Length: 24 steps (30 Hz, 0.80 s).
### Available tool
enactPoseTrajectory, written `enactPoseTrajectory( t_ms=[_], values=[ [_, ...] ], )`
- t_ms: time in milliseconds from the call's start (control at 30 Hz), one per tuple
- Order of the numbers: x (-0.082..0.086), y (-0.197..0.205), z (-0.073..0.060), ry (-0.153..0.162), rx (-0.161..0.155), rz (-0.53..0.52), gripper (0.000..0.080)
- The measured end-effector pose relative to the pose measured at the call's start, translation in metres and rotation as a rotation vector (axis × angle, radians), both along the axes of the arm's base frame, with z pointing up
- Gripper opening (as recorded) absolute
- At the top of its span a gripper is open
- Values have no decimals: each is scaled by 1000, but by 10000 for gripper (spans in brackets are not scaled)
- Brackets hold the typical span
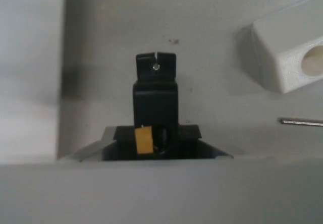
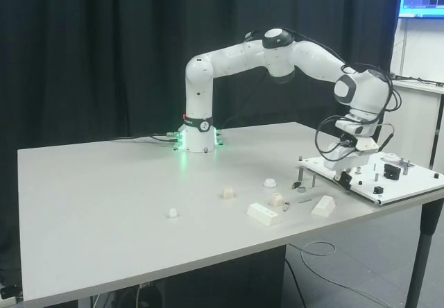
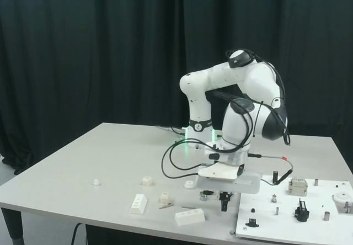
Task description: Place D-SUB.
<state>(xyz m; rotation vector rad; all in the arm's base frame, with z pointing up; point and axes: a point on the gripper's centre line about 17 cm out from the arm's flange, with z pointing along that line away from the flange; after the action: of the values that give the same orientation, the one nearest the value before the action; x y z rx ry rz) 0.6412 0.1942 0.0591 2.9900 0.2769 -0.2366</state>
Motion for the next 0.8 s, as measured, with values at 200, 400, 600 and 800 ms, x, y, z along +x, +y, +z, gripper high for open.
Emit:
enactPoseTrajectory(
  t_ms=[200, 400, 600, 800],
  values=[
    [-3, -8, -7, 3, 16, 0, 155],
    [-6, -16, -11, 12, 18, 7, 155],
    [-8, -19, -15, 15, 30, 8, 155],
    [-10, -20, -18, 20, 42, 18, 155]
  ],
)
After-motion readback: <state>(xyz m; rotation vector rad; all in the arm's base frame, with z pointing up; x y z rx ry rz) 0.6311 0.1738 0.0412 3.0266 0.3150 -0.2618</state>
